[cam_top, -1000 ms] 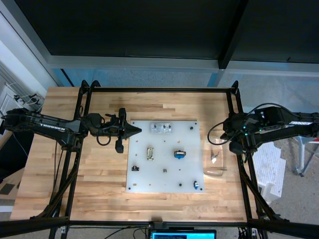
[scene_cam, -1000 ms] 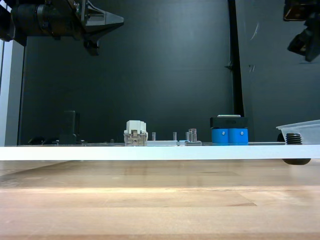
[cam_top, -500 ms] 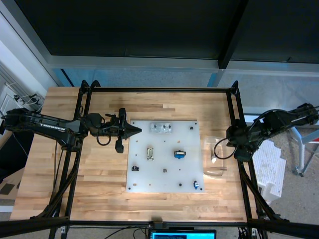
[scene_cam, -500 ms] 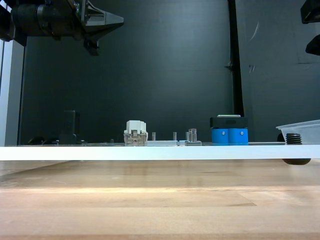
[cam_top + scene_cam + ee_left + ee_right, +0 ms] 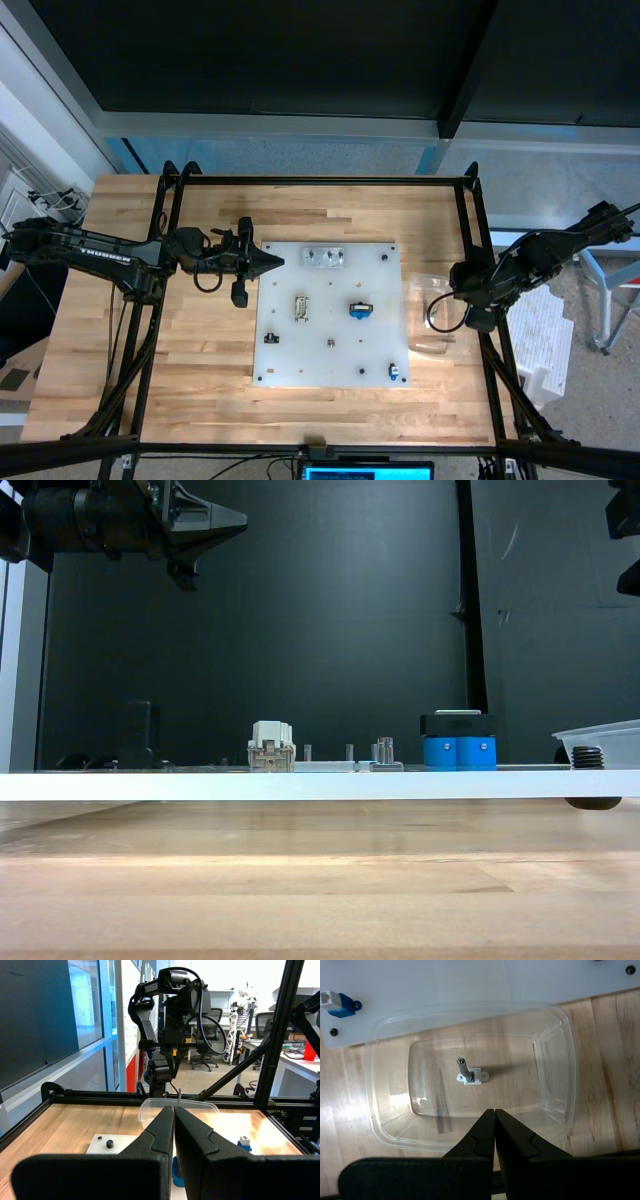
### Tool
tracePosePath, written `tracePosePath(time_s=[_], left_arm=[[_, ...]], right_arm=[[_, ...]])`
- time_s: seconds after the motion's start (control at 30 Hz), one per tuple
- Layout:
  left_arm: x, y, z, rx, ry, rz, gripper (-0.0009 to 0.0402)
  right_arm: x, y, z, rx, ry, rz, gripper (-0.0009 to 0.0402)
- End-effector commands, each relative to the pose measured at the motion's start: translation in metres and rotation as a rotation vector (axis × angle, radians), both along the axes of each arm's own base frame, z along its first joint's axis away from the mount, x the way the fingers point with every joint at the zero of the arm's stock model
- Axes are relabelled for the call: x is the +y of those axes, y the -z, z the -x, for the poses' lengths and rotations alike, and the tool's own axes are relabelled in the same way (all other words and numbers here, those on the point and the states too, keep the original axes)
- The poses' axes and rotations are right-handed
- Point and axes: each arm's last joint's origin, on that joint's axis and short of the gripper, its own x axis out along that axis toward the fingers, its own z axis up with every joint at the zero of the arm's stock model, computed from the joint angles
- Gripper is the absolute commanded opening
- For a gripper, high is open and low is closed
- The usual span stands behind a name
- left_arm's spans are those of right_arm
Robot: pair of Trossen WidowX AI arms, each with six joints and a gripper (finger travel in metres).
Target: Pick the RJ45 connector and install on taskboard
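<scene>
Right wrist view: the right gripper [image 5: 495, 1111] hangs above the tray [image 5: 385, 1125] with its fingers pressed together, holding nothing. The RJ45 connector [image 5: 471, 1077] lies near the middle of the tray floor, apart from all four walls, with open floor on every side. The tray sits on the tabletop [image 5: 600, 1075], just beside the right edge of the taskboard [image 5: 420, 990]. The left gripper [image 5: 272, 262], also closed and empty, is held high over the taskboard's left edge, well apart from the tray.
</scene>
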Motion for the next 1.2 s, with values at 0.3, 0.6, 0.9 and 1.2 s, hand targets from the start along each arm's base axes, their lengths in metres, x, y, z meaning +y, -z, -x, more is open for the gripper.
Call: tracePosePath(time_s=[0.3, 0.6, 0.9, 1.2], left_arm=[[0.0, 0.0, 0.0, 0.0, 0.0, 0.0, 0.0], [0.0, 0.0, 0.0, 0.0, 0.0, 0.0, 0.0], [0.0, 0.0, 0.0, 0.0, 0.0, 0.0, 0.0], [0.0, 0.0, 0.0, 0.0, 0.0, 0.0, 0.0]], right_arm=[[0.009, 0.018, -0.007, -0.003, 0.01, -0.023, 0.0092], [0.017, 0.037, -0.01, 0.01, -0.005, 0.038, 0.0155], [0.021, 0.049, -0.015, -0.011, 0.007, 0.044, 0.0177], [0.025, 0.054, -0.022, 0.005, -0.017, 0.065, 0.0189]])
